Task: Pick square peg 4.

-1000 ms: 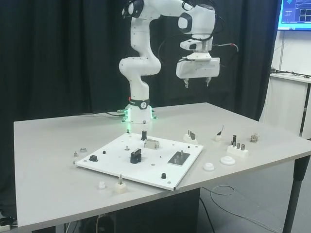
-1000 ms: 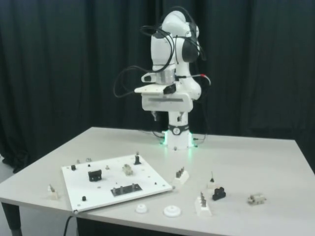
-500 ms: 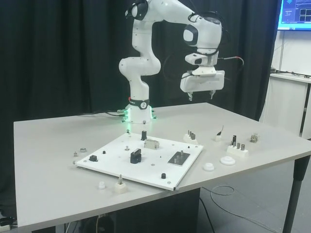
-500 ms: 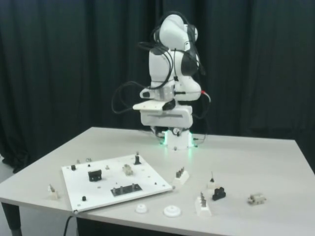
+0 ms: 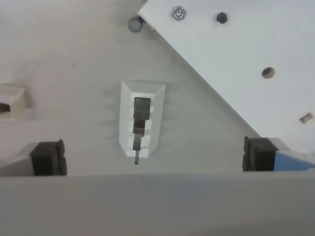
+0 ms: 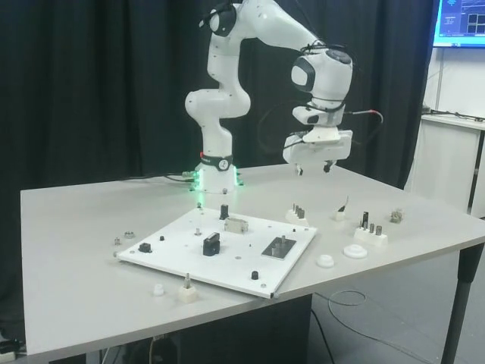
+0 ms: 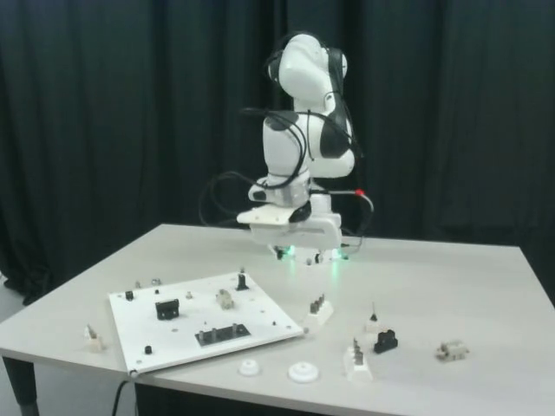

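The gripper is held wide open and empty above the table. Between its fingers a white holder with the pegs is seen, just beside the white board, standing on the table

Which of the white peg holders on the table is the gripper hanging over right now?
The white holder beside the white board's edge, with a row of dark pegs. In the wrist view it sits between the open fingers; the other holders stand farther off.
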